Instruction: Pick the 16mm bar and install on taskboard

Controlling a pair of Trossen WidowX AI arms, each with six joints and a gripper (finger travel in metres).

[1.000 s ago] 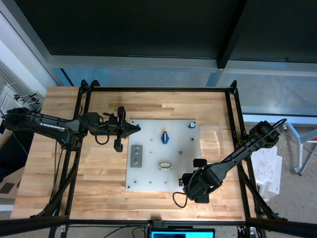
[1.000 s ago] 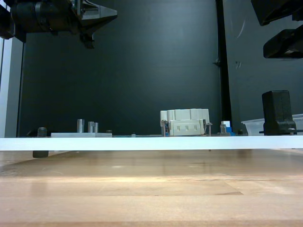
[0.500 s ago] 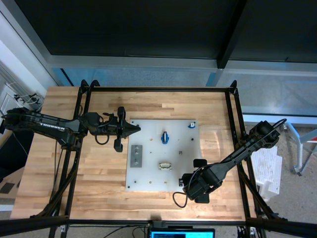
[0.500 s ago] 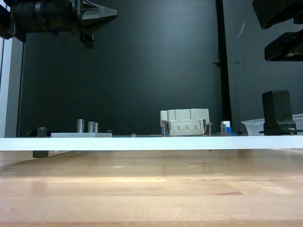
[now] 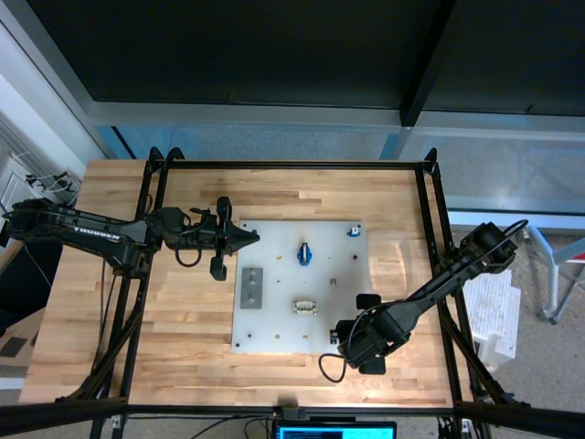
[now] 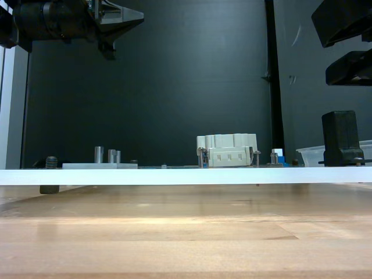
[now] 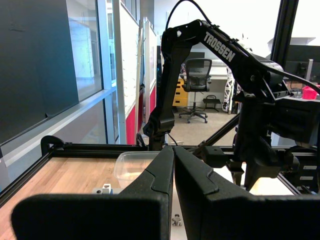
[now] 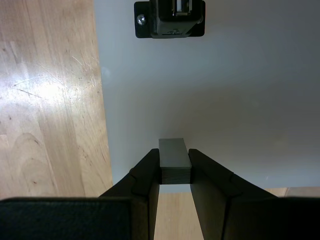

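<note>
- Picking looks done: the right gripper (image 8: 173, 152) has its jaws clamped on the 16mm bar (image 8: 174, 160), a short grey piece pinched on both sides.
- In the right wrist view the bar hangs clear of the taskboard (image 5: 274, 329), over bare white plate just inside the board's edge, with the wooden worktop (image 5: 183, 320) beside it.
- Seen from the high view, this gripper sits at the board's 5 o'clock corner. The small black part (image 8: 170, 17) lies a little beyond the bar along the gripper's line.
- Installing is not yet done. I judge the seat to be in or near the grey metal block (image 5: 250, 287), at about 8 o'clock on the board and well apart from the bar. Which hole is free cannot be told.
- What is left, in my estimate: carry the bar across the board, line it up over its seat, lower it in, and release.
- The left gripper (image 7: 173, 155) hovers high by the board's 10 o'clock corner, its jaws pressed together on nothing, and seems parked.
</note>
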